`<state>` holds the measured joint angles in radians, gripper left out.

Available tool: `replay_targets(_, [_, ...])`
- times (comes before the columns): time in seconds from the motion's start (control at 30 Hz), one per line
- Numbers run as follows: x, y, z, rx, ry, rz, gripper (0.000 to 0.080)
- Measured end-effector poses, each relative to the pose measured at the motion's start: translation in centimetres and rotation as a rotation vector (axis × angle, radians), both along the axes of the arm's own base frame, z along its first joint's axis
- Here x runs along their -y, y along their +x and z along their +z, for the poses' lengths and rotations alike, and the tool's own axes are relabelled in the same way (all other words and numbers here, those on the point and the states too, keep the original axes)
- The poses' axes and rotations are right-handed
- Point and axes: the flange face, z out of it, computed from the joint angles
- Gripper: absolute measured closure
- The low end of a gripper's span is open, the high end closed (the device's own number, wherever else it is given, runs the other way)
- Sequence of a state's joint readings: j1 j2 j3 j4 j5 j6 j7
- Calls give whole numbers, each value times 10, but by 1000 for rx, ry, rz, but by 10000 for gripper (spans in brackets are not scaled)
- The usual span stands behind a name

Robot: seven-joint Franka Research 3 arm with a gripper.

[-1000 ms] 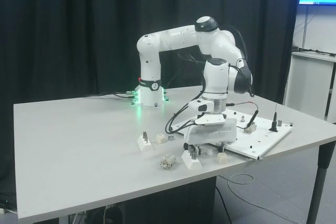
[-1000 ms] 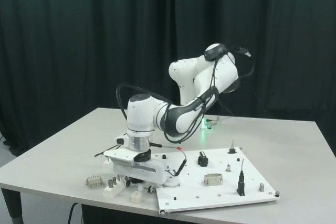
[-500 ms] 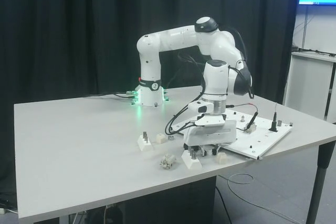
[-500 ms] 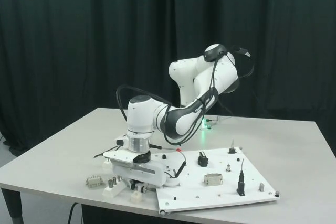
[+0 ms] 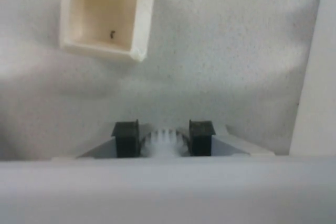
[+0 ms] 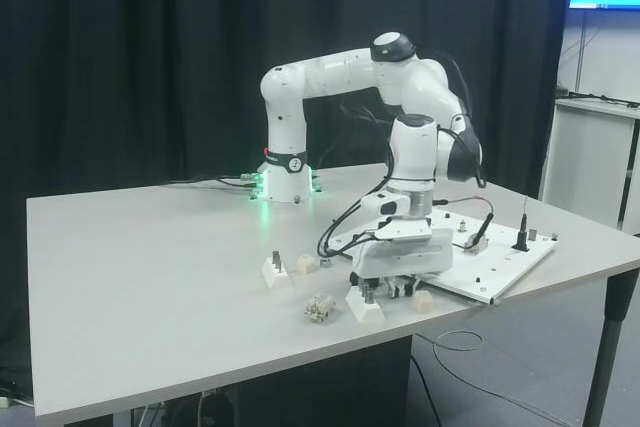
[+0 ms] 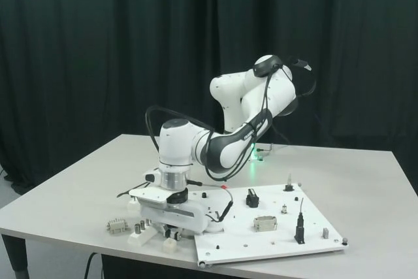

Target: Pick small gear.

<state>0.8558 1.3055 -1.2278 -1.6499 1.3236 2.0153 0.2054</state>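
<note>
Change: wrist has risen slightly off the table since a second ago, arm base unmoved.
Gripper (image 5: 164, 139): black fingertips (image 5: 126, 138) closed narrowly on the small gear (image 5: 164, 141), one at each side, touching it.
Small gear: white, toothed, lower centre of the wrist view, held above the grey table (image 5: 226, 51).
Holder (image 5: 105, 14): empty square tray, upper left of wrist view.
White board (image 7: 274, 230): lower right of second room view, beside the gripper.
</note>
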Motion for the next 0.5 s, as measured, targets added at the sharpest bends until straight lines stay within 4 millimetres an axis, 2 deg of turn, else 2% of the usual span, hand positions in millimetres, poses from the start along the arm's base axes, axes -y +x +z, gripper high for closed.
replay_targets(0.5, [3,10,34,9,-25,19,601])
